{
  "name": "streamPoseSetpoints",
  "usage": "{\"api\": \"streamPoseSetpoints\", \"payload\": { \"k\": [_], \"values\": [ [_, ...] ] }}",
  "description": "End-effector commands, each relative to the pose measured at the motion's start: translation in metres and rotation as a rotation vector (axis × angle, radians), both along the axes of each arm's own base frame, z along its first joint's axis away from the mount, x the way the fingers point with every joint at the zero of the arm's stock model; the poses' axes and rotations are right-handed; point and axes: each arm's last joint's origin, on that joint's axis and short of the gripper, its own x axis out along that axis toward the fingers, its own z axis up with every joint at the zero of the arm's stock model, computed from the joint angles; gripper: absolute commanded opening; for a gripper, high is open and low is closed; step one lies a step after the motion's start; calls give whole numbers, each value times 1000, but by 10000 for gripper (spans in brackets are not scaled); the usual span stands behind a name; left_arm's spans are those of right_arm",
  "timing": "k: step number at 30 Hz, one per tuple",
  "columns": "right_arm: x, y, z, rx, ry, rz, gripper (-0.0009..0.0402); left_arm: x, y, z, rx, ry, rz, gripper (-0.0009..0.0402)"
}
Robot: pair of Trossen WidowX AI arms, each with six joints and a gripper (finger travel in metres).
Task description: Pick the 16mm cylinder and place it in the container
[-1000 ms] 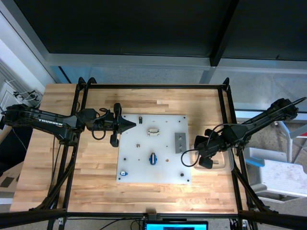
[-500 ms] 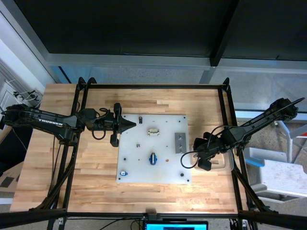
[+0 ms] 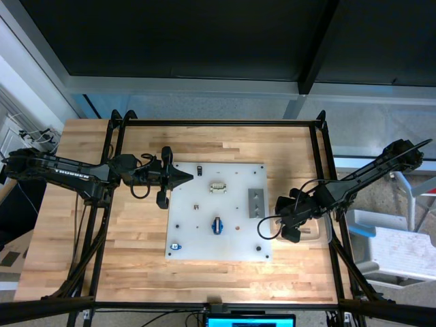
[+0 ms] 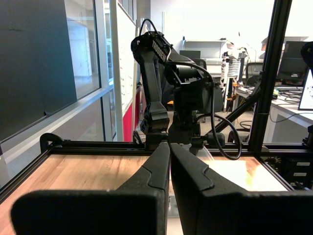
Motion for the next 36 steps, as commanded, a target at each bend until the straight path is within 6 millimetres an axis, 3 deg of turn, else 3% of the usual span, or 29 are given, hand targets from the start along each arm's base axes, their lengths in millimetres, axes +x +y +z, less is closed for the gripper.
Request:
{"api": "streamPoseSetpoints", "payload": {
  "k": [1,23,36],
  "values": [
    [0,0,-4,7,-13,-6,51,0,0,0,0,0,0,0],
    [-2,0,-5,4,6,-18,183,0,0,0,0,0,0,0],
    [-1,0,0,4,6,-17,174,0,0,0,0,0,0,0]
  ]
}}
